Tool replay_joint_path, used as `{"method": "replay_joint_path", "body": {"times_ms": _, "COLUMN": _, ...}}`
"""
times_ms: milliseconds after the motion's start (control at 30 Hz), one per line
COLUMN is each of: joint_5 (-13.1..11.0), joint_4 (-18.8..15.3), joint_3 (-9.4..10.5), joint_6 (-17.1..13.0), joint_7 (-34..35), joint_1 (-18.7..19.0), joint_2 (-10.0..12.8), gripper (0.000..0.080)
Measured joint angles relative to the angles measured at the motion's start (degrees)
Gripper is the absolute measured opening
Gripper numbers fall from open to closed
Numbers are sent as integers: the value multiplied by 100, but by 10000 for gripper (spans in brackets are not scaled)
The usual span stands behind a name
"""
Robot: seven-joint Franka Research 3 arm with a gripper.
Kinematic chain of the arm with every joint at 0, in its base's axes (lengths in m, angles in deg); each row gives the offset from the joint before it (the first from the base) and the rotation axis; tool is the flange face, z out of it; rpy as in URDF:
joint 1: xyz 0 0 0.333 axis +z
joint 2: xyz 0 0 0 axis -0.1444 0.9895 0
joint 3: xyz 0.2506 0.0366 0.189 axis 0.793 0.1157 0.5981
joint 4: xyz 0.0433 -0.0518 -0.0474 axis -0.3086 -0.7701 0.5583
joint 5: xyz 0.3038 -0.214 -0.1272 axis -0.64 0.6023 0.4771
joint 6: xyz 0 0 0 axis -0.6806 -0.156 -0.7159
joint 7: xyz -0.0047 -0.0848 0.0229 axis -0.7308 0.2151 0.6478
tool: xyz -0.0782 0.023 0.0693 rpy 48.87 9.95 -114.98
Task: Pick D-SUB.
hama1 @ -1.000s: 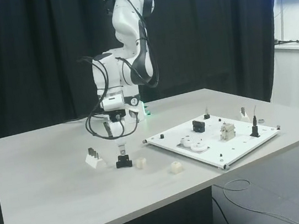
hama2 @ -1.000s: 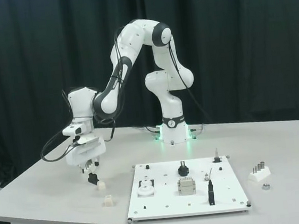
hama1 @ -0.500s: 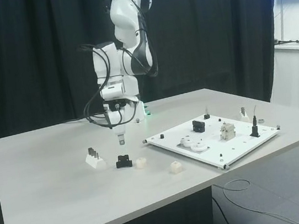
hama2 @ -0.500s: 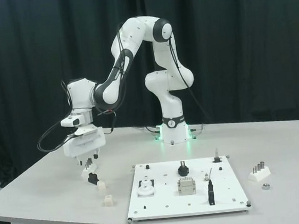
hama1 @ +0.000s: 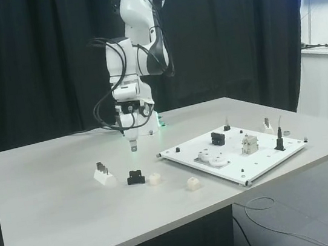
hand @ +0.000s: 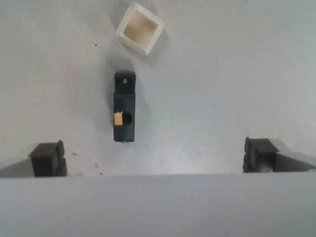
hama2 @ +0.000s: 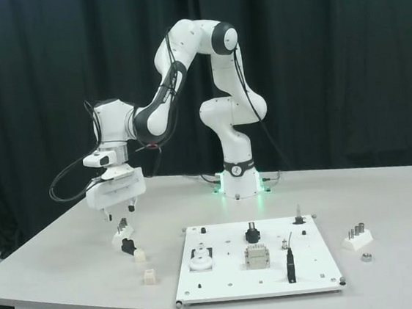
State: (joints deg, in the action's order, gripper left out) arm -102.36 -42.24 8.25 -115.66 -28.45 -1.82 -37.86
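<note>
The D-SUB, a small black connector [hand: 124, 107], lies flat on the grey table, on its own. It also shows in the first room view [hama1: 136, 176] and the second room view [hama2: 129, 246]. My gripper [hand: 153, 157] hangs well above it, open, with nothing between its fingers [hand: 47, 158]. In both room views the gripper [hama1: 133, 145] [hama2: 120, 210] is clear of the table and touches nothing.
A white open cube [hand: 139, 28] [hama1: 154, 178] sits right beside the connector, and a second cube [hama1: 192, 183] lies nearer the front edge. A white holder with pins [hama1: 103, 172] stands close by. The white assembly board [hama2: 234, 284] carries several parts.
The gripper has risen straight up from just above the black connector, staying open and empty. The connector and cubes have not moved.
</note>
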Motion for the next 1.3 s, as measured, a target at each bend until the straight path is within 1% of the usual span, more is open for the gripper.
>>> {"method": "replay_joint_path", "body": {"times_ms": 133, "joint_5": 142, "joint_4": 61, "joint_3": 0, "joint_6": 113, "joint_7": 252, "joint_1": 15, "joint_2": -41, "gripper": 800}}
{"method": "replay_joint_path", "body": {"times_ms": 233, "joint_5": 191, "joint_4": 115, "joint_3": 0, "joint_6": 191, "joint_7": 500, "joint_1": 28, "joint_2": -60, "gripper": 800}}
{"method": "replay_joint_path", "body": {"times_ms": 533, "joint_5": 356, "joint_4": 264, "joint_3": 0, "joint_6": 424, "joint_7": 1579, "joint_1": 78, "joint_2": -105, "gripper": 800}}
{"method": "replay_joint_path", "body": {"times_ms": 900, "joint_5": 483, "joint_4": 425, "joint_3": 0, "joint_6": 711, "joint_7": 3411, "joint_1": 102, "joint_2": -107, "gripper": 800}}
{"method": "replay_joint_path", "body": {"times_ms": 1067, "joint_5": 499, "joint_4": 443, "joint_3": 0, "joint_6": 756, "joint_7": 4198, "joint_1": 103, "joint_2": -105, "gripper": 800}}
{"method": "replay_joint_path", "body": {"times_ms": 1300, "joint_5": 531, "joint_4": 443, "joint_3": -7, "joint_6": 757, "joint_7": 5944, "joint_1": 98, "joint_2": -80, "gripper": 800}}
